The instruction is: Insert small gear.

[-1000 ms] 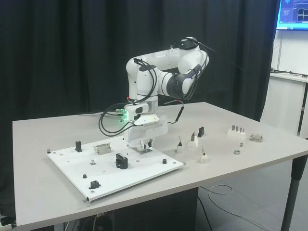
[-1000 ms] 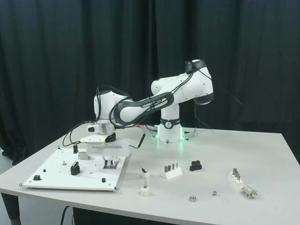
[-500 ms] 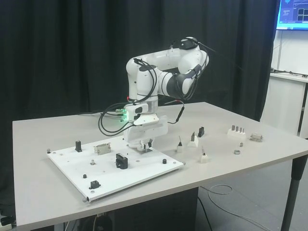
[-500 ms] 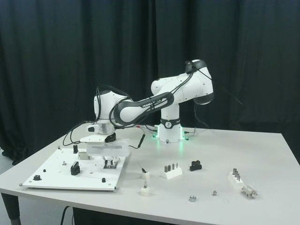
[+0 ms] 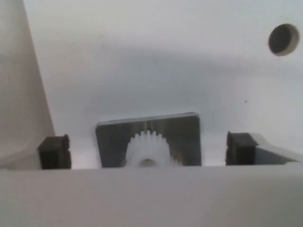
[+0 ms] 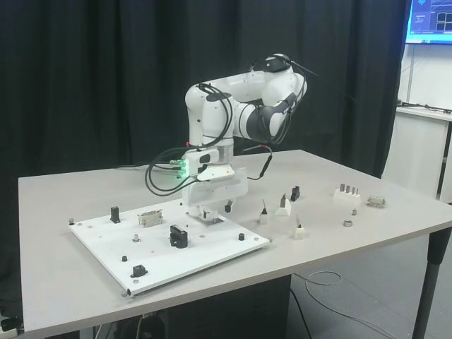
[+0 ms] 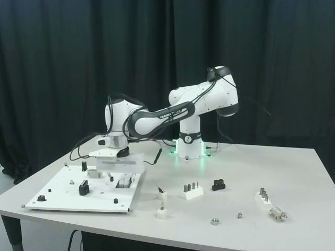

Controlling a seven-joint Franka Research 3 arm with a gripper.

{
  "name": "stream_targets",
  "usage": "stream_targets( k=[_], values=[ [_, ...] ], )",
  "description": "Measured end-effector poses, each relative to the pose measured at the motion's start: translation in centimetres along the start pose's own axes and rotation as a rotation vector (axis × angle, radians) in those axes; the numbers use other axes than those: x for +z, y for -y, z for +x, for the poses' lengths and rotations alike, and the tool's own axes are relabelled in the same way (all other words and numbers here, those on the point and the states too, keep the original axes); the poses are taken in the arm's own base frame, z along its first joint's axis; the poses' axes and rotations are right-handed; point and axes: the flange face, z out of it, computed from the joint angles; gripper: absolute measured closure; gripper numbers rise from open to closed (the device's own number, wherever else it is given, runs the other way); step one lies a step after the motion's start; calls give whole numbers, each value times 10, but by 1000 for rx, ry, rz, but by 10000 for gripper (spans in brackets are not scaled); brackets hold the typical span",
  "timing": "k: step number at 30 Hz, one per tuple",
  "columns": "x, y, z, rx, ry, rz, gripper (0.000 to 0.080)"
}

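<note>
Small white toothed gear (image 5: 147, 150) sits seated on the grey metal plate (image 5: 147, 139) of the white board (image 6: 169, 247); tool (image 5: 147, 152) released, fingers (image 5: 241, 149) apart either side; insertion judged complete, only withdrawal remaining.

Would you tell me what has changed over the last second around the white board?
The gripper has lifted straight up off the white board, its fingers apart, leaving the small gear seated on the grey plate. The other parts on the board and the table stayed put.
</note>
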Motion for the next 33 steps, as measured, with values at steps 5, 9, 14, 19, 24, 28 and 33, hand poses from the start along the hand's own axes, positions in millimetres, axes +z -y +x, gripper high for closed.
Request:
stream_targets(
  k=[5, 9, 14, 19, 24, 28, 33],
  values=[
    [-10, 0, 3, 7, -8, -21, 36],
    [-17, -1, 5, 6, -15, -35, 36],
    [-22, -4, 7, 8, -21, -50, 10],
    [-24, -10, 10, 17, -32, -56, 10],
    [-24, -17, 13, 32, -32, -56, 3],
    [-23, -22, 16, 44, -31, -52, 3],
    [-20, -25, 18, 60, -26, -41, 3]
  ],
)
